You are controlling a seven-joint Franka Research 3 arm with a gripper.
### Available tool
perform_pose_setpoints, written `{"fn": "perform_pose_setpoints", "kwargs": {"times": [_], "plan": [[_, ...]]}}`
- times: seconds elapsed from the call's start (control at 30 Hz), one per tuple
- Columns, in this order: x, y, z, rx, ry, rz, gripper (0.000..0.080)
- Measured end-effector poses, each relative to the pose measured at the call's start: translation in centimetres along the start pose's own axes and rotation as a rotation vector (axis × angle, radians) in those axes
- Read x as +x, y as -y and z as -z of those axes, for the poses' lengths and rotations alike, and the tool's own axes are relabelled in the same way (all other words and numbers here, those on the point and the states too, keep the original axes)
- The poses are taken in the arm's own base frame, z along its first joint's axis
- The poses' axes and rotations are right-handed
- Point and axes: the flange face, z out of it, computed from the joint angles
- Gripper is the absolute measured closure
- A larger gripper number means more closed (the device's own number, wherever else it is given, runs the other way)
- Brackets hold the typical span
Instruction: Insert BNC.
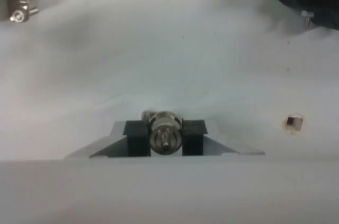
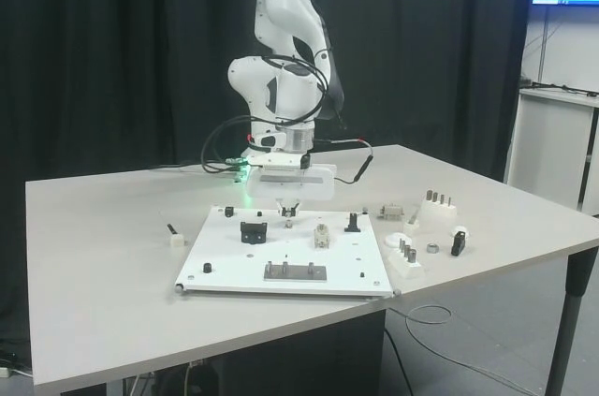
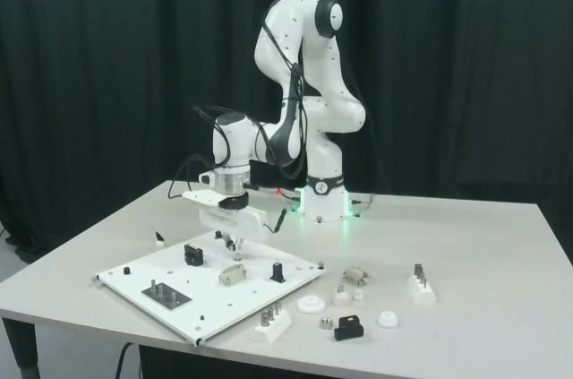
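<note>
The desk (image 2: 84,256) is seen from its front in the first room view, facing the white arm (image 2: 281,68) against a black curtain. In the second room view it is seen from farther off, at a front corner. Arm and white board (image 3: 134,273) are shared by both. Close above the board, the wrist view looks down.

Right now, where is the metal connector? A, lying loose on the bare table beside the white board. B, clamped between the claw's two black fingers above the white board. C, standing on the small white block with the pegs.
B: the wrist view shows the connector squeezed between the claw's black fingers, and the room views put the claw over the white board.
</note>
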Motion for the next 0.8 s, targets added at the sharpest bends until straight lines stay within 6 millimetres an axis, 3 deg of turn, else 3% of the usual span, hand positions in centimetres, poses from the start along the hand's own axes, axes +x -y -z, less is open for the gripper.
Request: {"fn": "perform_pose_setpoints", "kwargs": {"times": [0.8], "plan": [[-0.45, -0.23, -0.97, -0.013, 0.009, 0.005, 0.0677]]}}
